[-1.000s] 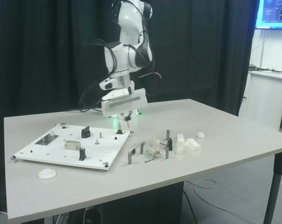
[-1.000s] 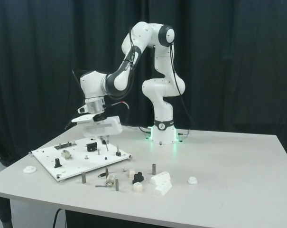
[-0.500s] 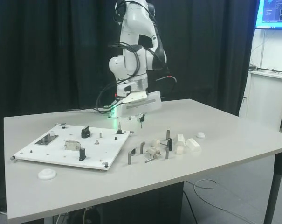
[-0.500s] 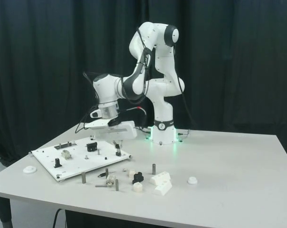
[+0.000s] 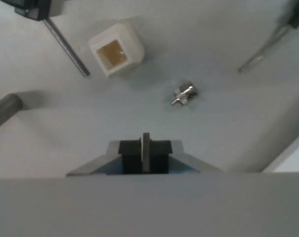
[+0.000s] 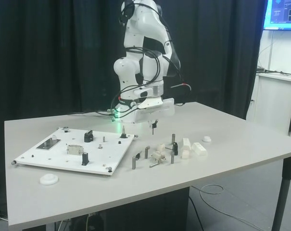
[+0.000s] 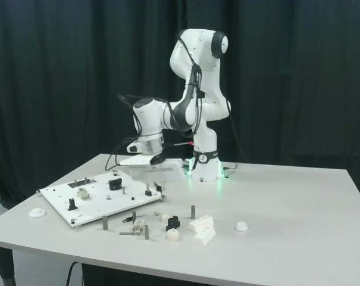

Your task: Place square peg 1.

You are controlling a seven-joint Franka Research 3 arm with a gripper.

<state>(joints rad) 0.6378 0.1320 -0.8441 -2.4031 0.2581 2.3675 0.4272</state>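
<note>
My gripper [image 5: 146, 152] is shut on a thin grey square peg [image 5: 146, 143] that stands between the black pads and points down. In the first room view the gripper [image 6: 154, 126] hangs above the table, between the white assembly board [image 6: 63, 155] and the scattered loose parts [image 6: 170, 150]. The second room view shows the gripper [image 7: 159, 183] just past the board's [image 7: 90, 201] near corner. Below it on the table lie a hollow white cube [image 5: 115, 48] and a small metal connector [image 5: 184, 94].
A thin rod [image 5: 66, 45] and a grey cylinder [image 5: 5, 109] lie near the cube. White blocks [image 6: 193, 147] and upright pegs stand among the loose parts. A white disc [image 6: 48, 180] lies at the table's front left, a small white cap [image 6: 206, 139] to the right.
The arm has swung from over the board's far corner to the right, off the board and towards the loose parts, with the gripper staying shut.
</note>
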